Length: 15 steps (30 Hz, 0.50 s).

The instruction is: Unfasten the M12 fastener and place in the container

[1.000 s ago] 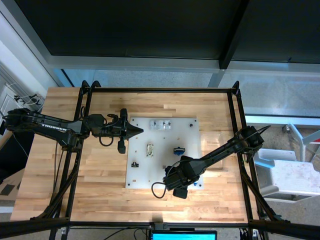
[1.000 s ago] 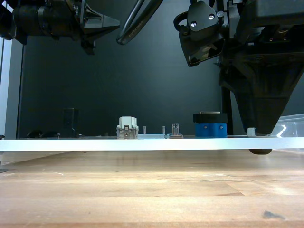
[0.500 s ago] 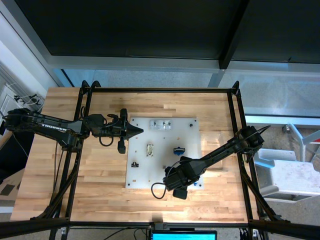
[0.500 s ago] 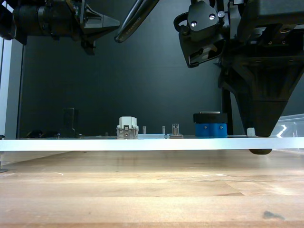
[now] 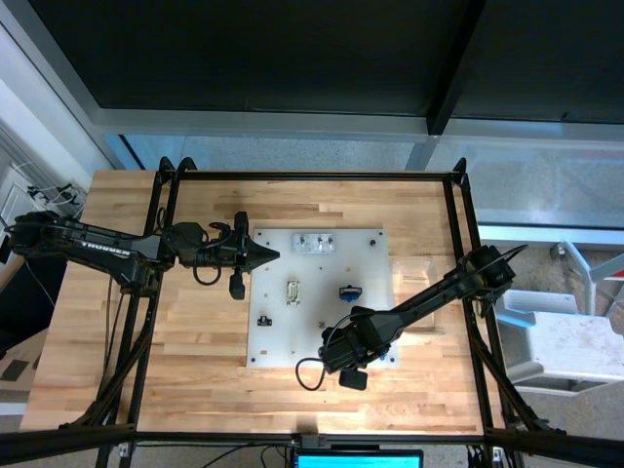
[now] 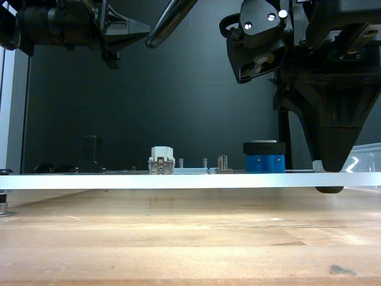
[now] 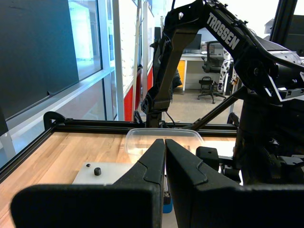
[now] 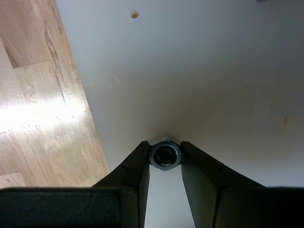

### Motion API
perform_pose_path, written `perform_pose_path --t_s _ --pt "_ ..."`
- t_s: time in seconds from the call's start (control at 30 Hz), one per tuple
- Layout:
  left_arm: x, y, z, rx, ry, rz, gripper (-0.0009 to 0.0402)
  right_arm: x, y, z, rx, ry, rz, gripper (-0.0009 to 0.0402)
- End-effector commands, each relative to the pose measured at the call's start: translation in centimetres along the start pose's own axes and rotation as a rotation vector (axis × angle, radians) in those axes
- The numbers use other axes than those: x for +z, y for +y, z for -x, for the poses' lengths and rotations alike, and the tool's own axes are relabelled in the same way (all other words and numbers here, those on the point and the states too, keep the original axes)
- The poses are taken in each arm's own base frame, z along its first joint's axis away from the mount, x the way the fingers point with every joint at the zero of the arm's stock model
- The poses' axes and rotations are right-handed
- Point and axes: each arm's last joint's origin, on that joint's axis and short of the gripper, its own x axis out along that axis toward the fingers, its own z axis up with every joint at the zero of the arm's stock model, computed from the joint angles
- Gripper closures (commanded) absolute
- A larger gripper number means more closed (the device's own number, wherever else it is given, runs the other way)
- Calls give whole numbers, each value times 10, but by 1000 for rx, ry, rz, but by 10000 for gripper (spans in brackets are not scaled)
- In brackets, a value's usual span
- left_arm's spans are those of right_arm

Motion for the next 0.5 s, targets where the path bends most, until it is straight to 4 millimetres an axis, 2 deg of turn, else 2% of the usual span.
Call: perform_pose_path --t_s 0.03,0.5 --pt "0 0 0 0 0 0 393 2 1 0 8 -23 24 395" --pt "0 0 0 0 0 0 393 4 2 0 24 -34 188 393"
